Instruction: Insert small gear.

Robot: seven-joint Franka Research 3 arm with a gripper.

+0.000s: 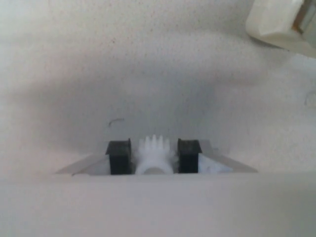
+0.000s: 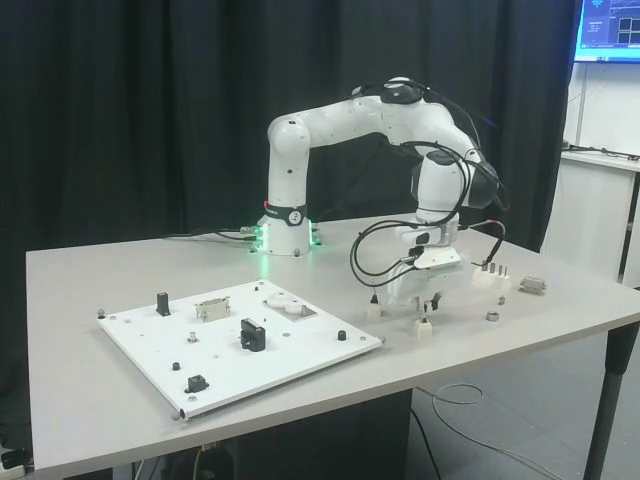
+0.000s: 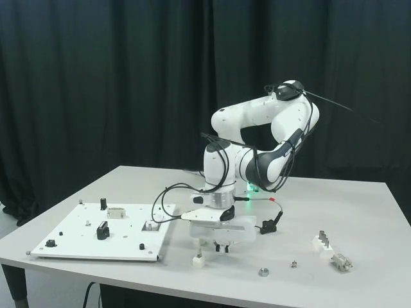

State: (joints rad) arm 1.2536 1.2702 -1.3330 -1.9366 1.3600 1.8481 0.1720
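Currently, one white arm (image 2: 380, 115), bolted to a grey surface (image 2: 120, 270), its wrist bent low over the near right part of that surface.

Item: jaws (image 1: 153, 156). Two black fingertips (image 1: 119, 157) are closed on a small white gear (image 1: 154, 154); the wrist view shows the gear pinched between them, teeth pointing away from the camera. They hang just above the bare surface.

Item: small white stand (image 2: 424, 326). Sits just beneath the jaws in the first room view; a second stand (image 2: 374, 307) lies just to its left.

Item: white board (image 2: 240, 345). Lies flat on the left part of the surface, well apart from the jaws. Carries several black fittings (image 2: 251, 335), a grey block (image 2: 211, 308) and a white gear seat (image 2: 286, 301) near its right edge. Which peg is meant for the small gear cannot be told.

Item: loose parts at the far right. A white holder with upright pins (image 3: 323, 243), a grey connector (image 3: 341, 262), a ring-shaped nut (image 3: 263, 272) and a small bolt (image 3: 293, 264).

Progress, as judged: pickup appears done, since the gear is held off the surface. Carrying it left to the board, lining it up over its peg and pressing it home all remain. Insertion is not yet begun.
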